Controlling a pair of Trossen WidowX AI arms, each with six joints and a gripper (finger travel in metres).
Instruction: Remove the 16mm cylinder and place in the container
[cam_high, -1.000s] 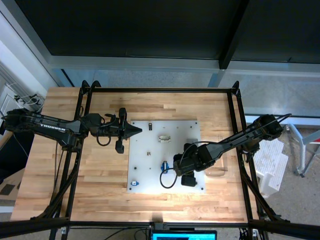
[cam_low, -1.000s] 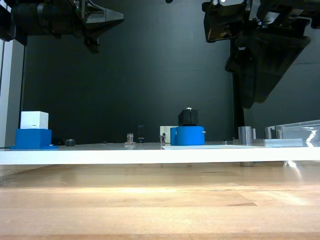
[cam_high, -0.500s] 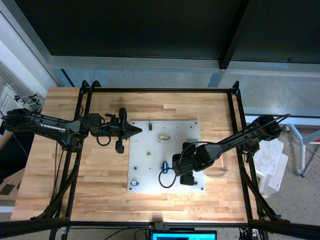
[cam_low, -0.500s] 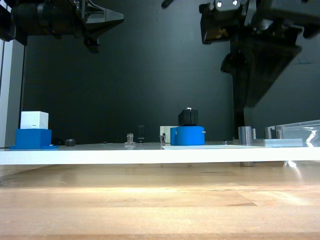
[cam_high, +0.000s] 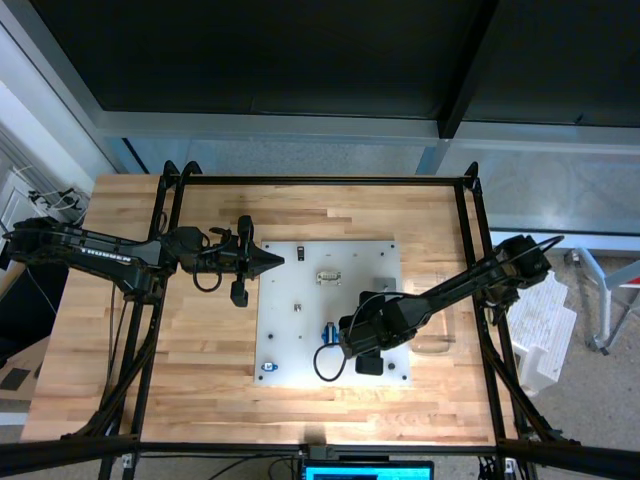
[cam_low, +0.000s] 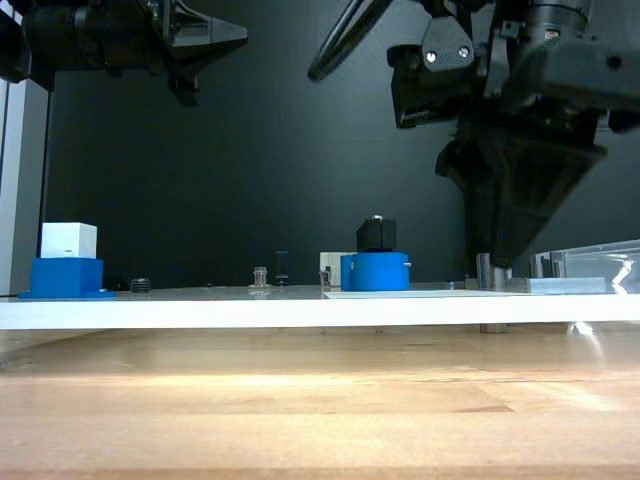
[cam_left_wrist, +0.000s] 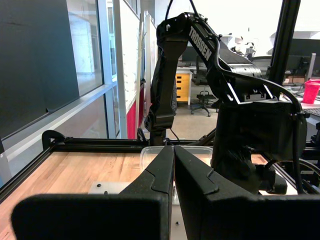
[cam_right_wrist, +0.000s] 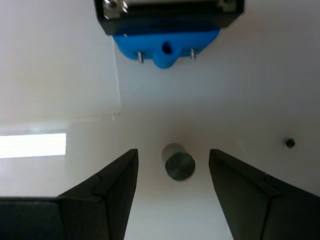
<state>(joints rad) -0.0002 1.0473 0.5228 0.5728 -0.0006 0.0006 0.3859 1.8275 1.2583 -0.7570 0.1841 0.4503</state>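
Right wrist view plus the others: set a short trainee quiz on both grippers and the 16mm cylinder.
1. True or false: the right gripper is shut on the 16mm cylinder.
2. The left gripper is: A) gripping the cylinder; B) shut, raised beside the white board's left edge; C) open, on the board.
3. Is the cylinder in the container yet?
Key: 1 false, open astride it; 2 B; 3 no, upright on the board.

A dull grey metal 16mm cylinder (cam_right_wrist: 179, 165) sits on a smooth matt white board (cam_right_wrist: 60, 75). The desk (cam_high: 200, 390) is pale grained wood, the container (cam_low: 592, 262) clear glossy plastic. The matt black right gripper (cam_right_wrist: 173, 152) hangs just below the high view's centre, the matt black left gripper (cam_high: 276, 260) at centre-left.
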